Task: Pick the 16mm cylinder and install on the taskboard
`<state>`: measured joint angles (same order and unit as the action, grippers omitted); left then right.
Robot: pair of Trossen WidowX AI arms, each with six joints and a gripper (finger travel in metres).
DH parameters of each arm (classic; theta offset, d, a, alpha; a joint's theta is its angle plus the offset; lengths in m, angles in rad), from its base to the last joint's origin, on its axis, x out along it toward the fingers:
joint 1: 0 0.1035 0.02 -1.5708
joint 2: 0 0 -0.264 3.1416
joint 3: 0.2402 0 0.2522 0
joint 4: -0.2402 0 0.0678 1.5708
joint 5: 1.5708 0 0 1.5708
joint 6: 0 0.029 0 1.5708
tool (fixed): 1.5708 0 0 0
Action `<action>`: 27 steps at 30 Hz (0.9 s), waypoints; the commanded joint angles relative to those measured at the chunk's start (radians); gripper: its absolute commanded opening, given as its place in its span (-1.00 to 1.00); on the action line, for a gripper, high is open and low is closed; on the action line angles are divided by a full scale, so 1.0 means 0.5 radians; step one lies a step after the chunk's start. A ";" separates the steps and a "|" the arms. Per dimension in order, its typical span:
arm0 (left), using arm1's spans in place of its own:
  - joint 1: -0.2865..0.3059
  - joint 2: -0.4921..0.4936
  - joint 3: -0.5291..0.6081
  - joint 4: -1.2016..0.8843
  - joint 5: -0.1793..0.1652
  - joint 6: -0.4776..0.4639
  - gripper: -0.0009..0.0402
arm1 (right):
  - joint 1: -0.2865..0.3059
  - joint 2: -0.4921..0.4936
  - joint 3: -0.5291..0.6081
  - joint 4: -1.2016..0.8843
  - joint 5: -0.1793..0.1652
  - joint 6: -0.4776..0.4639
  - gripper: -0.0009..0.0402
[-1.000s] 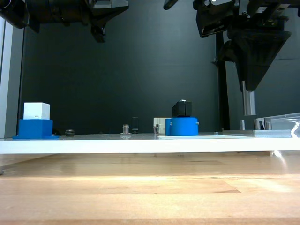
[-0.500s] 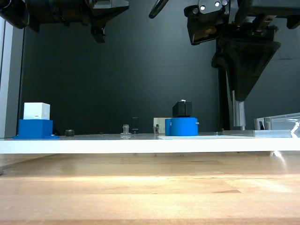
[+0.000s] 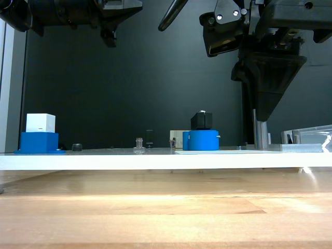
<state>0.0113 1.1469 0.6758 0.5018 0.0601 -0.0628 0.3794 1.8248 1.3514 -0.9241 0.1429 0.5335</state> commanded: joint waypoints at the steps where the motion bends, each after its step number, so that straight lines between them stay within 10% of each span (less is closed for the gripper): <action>1: 0.001 0.000 0.000 0.002 0.000 0.001 -0.96 | 0.000 0.012 -0.005 0.023 -0.009 0.000 -0.92; 27: 0.001 0.000 0.000 0.002 0.000 0.001 -0.96 | 0.000 0.012 -0.006 0.038 -0.008 -0.014 -0.95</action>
<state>0.0116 1.1469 0.6758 0.5022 0.0601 -0.0624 0.3794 1.8297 1.3495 -0.9066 0.1413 0.5316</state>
